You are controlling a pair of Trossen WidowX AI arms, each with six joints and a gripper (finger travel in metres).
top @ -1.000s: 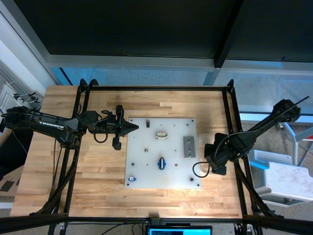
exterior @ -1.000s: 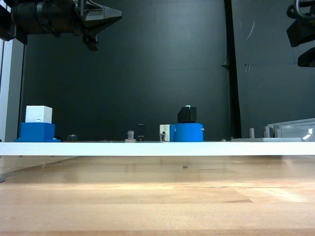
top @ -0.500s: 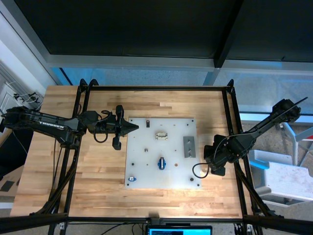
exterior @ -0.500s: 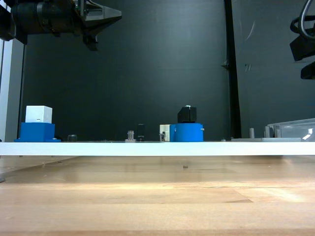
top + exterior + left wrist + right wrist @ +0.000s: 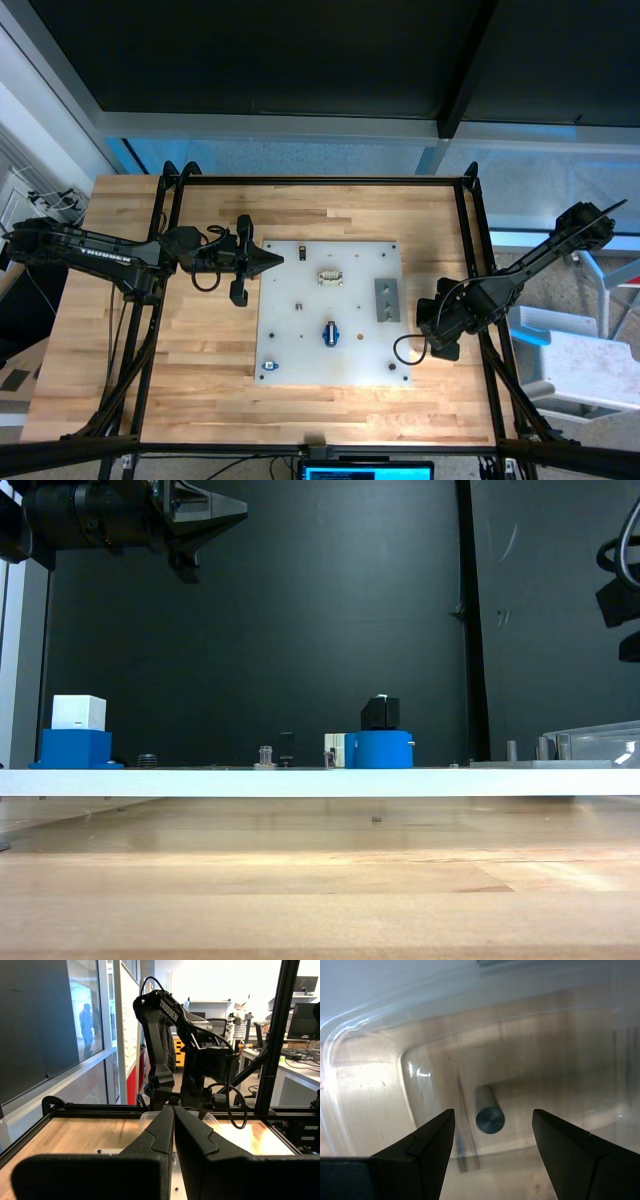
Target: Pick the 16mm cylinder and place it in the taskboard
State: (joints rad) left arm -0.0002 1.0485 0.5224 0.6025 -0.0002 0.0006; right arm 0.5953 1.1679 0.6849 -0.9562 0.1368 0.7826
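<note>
The 16mm cylinder [image 5: 489, 1110], a short grey metal peg, lies on its side inside the small clear tray [image 5: 410, 1075]. My right gripper [image 5: 493, 1112] is open above the peg, one finger on either side, not touching it. In the high view the right gripper [image 5: 440, 326] hangs over the tray just right of the taskboard [image 5: 300, 340]. The left gripper [image 5: 275, 259] is shut and empty, held high over the board's left edge, and shows again as the left gripper [image 5: 174, 1110] in its own wrist view.
On the board stand a grey metal block [image 5: 387, 298], a blue part [image 5: 330, 333], a beige connector [image 5: 330, 277] and a blue base with a white cube [image 5: 78, 735]. Black frame rails [image 5: 470, 250] border the table. The tray [image 5: 600, 740] sits low at the right.
The right gripper has sunk lower and shifted slightly toward the near edge over the tray. The left arm has not moved.
</note>
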